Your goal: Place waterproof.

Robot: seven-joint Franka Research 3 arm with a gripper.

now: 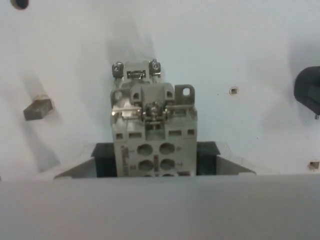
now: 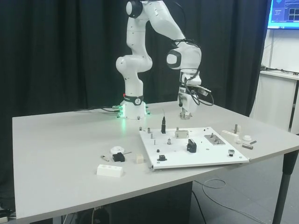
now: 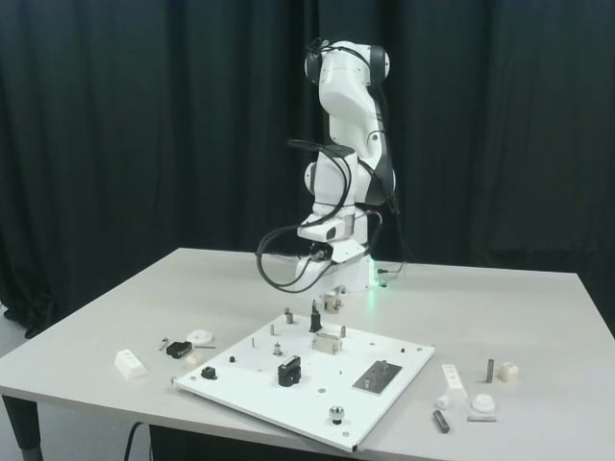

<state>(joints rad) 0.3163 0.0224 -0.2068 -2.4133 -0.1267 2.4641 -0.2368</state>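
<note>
- The broad grey table (image 2: 56,140) carried everything, with the white jointed robot arm (image 2: 140,51) bolted near its far edge in front of a black curtain (image 2: 56,51).
- A flat white square board (image 2: 196,154) lay on the table just before the arm's base, and small fittings stood on it.
- The hand (image 2: 186,113) hung above the far edge of that board, well clear of its surface. In the wrist view its fingers pinched a grey blocky waterproof connector with round sockets and metal clips (image 1: 151,132), which pointed down toward the white board.
- In the second room view the same connector (image 3: 332,302) showed just under the hand, above a similar small grey housing (image 3: 328,342) that sat on the board.
- A grey metal plate with pegs (image 2: 215,139) lay flat on the board's side away from the loose parts listed next.
- A white rectangular block (image 2: 110,171) rested on the bare table near its front edge, apart from the board.
- A black boxy part (image 2: 191,146) stood near the board's middle.
- A small black clip-like piece (image 2: 118,157) lay on the table beside a white round disc (image 2: 117,150).
- A black upright post (image 2: 163,126) stood on the board near its far edge.
</note>
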